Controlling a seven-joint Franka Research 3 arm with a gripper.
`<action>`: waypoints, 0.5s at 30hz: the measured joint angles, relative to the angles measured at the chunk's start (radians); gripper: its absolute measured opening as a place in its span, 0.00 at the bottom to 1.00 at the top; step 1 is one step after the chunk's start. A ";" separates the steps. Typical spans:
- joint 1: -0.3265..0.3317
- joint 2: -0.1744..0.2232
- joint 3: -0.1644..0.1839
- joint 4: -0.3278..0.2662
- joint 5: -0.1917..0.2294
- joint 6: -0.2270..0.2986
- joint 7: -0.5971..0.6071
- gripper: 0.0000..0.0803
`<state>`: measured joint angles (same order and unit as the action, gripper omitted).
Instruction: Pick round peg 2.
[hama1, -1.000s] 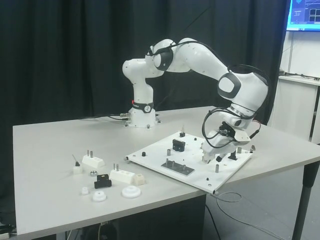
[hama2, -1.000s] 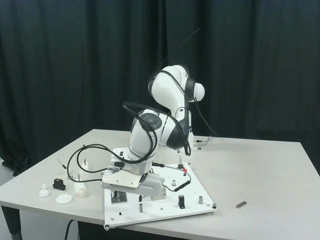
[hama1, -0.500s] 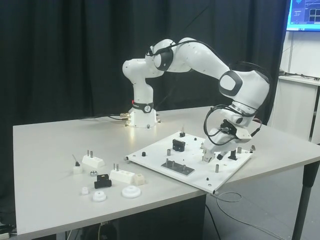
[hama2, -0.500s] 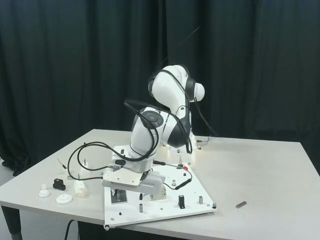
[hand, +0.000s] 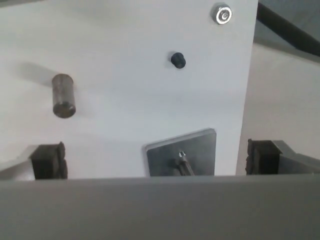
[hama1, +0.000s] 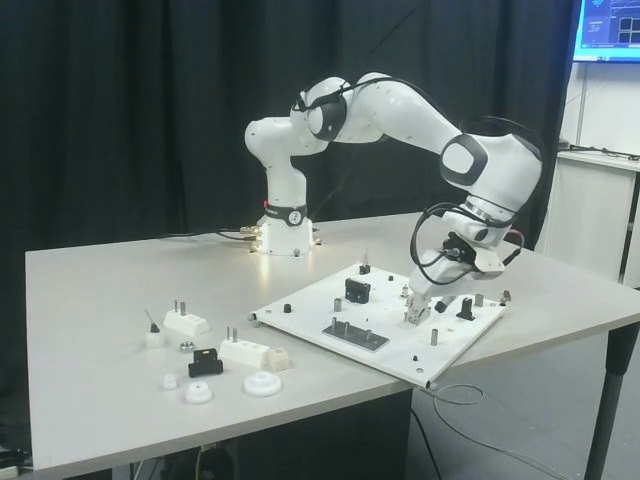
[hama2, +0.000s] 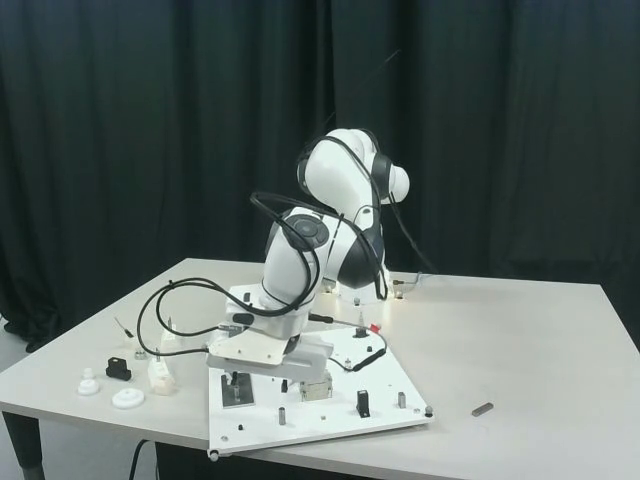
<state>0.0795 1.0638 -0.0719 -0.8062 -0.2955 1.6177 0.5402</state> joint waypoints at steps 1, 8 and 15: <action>0.000 0.000 0.000 0.000 -0.001 -0.001 -0.009 1.00; 0.000 -0.003 0.000 0.001 -0.007 -0.016 -0.028 1.00; -0.005 -0.010 0.000 0.002 -0.025 -0.053 -0.059 1.00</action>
<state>0.0742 1.0540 -0.0717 -0.8046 -0.3210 1.5642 0.4811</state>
